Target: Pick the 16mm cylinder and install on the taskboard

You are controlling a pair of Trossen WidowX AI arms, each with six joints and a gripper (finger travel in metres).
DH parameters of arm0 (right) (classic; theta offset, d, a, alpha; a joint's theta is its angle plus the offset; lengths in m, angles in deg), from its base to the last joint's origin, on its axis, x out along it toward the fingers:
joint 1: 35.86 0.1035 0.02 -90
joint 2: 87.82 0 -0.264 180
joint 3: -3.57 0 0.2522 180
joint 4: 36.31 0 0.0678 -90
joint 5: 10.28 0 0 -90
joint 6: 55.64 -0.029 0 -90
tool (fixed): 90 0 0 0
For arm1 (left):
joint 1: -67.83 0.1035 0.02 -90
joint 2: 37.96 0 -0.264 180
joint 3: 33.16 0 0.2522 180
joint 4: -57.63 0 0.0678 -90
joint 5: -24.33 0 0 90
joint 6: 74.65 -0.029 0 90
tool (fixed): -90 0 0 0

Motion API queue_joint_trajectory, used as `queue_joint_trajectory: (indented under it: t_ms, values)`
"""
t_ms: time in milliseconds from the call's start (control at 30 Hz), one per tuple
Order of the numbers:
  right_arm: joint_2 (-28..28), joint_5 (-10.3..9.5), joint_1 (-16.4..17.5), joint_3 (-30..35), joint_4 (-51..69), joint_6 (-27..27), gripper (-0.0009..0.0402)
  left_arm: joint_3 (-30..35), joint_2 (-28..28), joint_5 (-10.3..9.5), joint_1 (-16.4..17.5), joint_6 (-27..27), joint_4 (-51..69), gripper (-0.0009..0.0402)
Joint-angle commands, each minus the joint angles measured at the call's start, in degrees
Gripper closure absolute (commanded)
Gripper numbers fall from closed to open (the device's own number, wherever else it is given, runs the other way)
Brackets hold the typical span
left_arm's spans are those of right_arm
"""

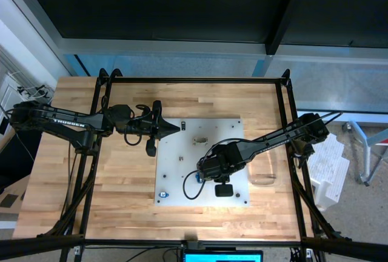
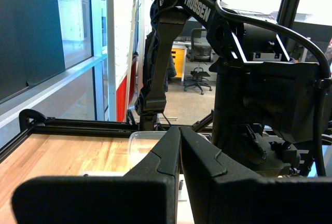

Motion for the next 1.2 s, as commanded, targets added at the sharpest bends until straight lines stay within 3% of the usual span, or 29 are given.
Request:
queue_joint_trajectory:
  t_ms: [33,1200]
  values:
    - [0.02,0.0,0.0,0.02,0.81,0.11,0.0381,0.02,0.0,0.0,0.0,-0.02,0.0,0.0393]
    - [0.02,0.04,0.15,0.0,3.32,-0.04,0.0381,0.02,0.02,0.0,0.0,-0.02,0.0,0.0393]
